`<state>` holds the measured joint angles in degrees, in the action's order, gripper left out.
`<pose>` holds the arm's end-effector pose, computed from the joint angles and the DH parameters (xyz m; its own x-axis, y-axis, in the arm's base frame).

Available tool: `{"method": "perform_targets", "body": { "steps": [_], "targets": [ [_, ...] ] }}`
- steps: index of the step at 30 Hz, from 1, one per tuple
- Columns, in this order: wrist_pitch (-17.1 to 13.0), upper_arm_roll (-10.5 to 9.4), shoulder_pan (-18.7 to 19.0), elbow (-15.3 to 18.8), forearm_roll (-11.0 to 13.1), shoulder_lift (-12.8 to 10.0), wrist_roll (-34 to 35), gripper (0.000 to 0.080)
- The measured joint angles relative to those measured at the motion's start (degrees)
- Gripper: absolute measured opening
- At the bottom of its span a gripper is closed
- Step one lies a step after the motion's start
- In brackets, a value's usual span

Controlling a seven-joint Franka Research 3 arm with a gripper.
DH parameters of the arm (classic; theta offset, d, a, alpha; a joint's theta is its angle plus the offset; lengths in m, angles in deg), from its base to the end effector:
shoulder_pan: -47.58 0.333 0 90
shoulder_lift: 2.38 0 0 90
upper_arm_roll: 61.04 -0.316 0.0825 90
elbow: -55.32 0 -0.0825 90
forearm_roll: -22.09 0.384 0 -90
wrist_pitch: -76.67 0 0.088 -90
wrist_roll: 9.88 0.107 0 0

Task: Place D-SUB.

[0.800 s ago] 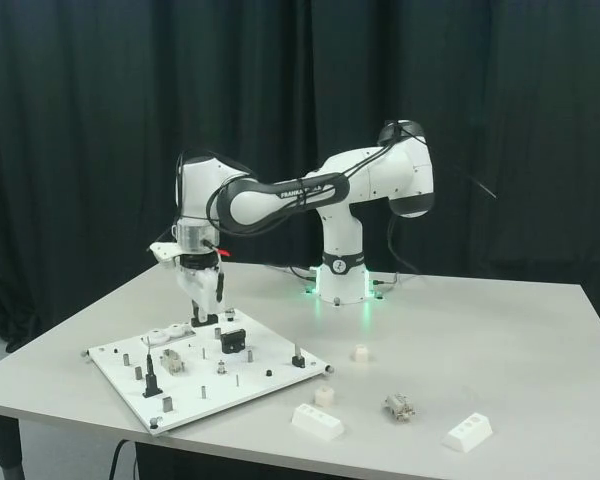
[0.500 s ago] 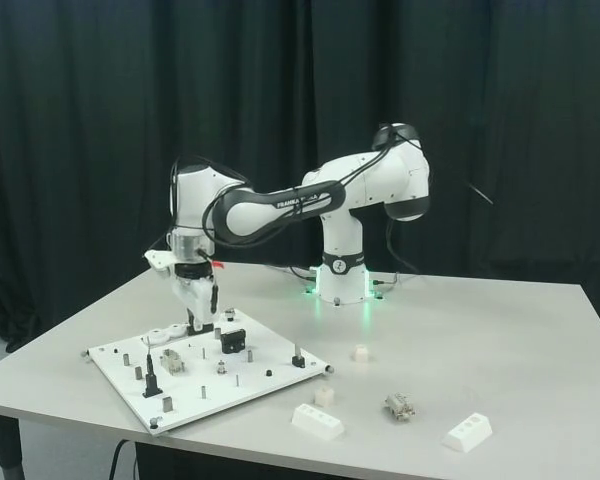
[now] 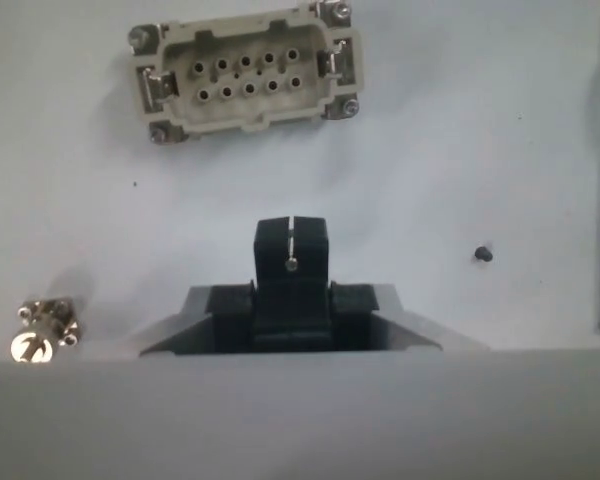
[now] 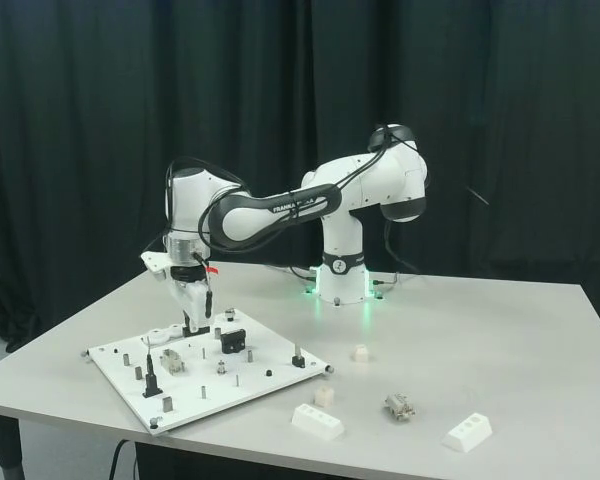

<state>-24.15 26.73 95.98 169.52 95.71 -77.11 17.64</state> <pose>0.5369 -0.2233 0.2744 -0.0259 -0.9974 0.0666 -0.9992 0.0279 0.0286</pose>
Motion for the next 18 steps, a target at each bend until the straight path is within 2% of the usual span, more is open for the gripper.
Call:
{"method": "perform_targets", "body": {
  "steps": [18],
  "targets": [
    [0.8, 0.50, 0.4, -1.3, -0.5, 0.2, 1.1, 0.0154]
  ]
}}
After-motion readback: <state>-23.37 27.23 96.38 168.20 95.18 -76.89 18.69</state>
